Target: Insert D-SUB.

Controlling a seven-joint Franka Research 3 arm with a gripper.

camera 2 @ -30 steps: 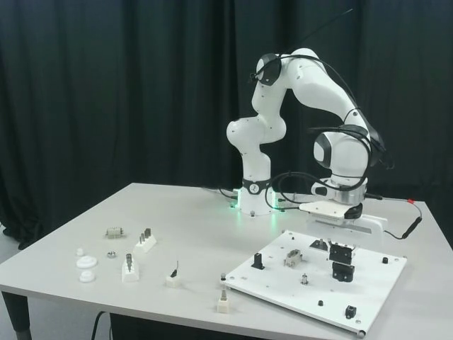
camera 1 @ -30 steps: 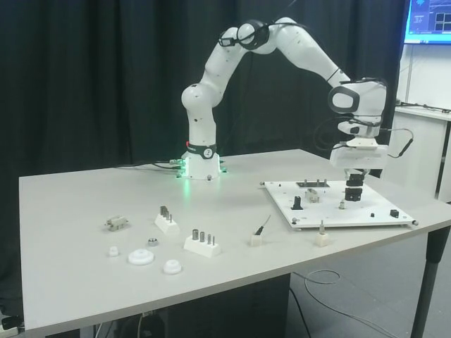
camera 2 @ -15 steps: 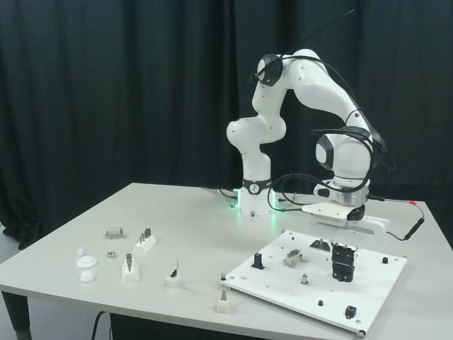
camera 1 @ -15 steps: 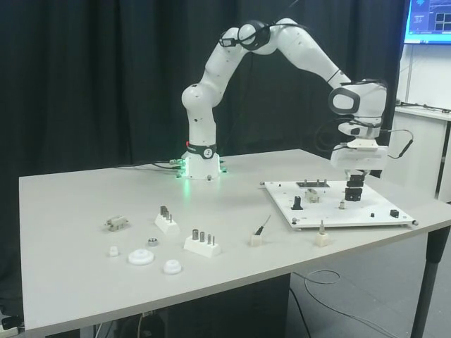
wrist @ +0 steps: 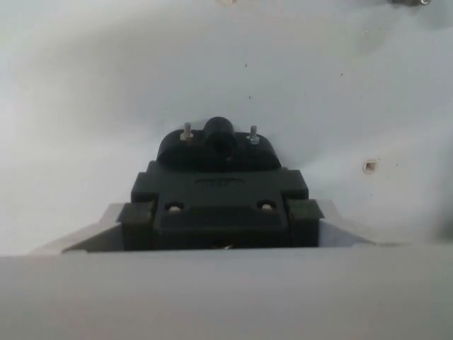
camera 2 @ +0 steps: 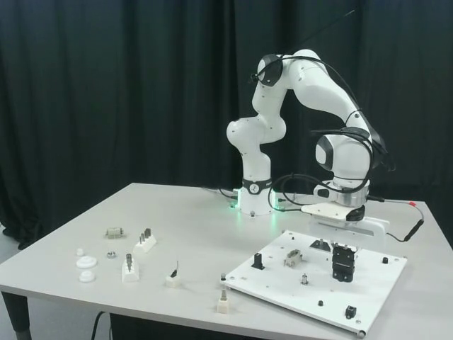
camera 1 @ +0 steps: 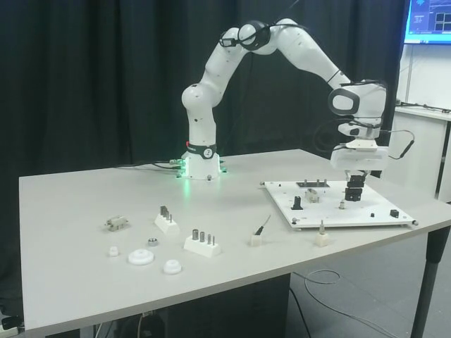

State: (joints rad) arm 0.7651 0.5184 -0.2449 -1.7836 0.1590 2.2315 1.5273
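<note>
The black D-SUB connector [wrist: 216, 188], with two small screws and a round stub on its back, sits between my black fingers [wrist: 138, 216]. My gripper [wrist: 221, 216] is shut on it. In the room views the gripper [camera 2: 343, 256] hangs straight down over the right half of the white board [camera 2: 283, 287], with the connector [camera 2: 343, 269] low against the board. From the first room view the gripper [camera 1: 353, 186] and connector [camera 1: 352, 196] stand over the board [camera 1: 366, 215]. I cannot tell whether the connector's underside touches the board.
The board carries a black block [camera 2: 257, 261], grey posts [camera 2: 304, 278] and a small black part [camera 2: 350, 310]. A white peg block [camera 2: 223, 303] stands at the table's front edge. White gears [camera 2: 86, 263] and peg holders [camera 2: 129, 270] lie far left. A cable [camera 2: 414, 227] hangs from the wrist.
The hand has drifted slightly rightward in the second room view. The black connector under it now overlaps the black part on the board, where a gap showed before.
</note>
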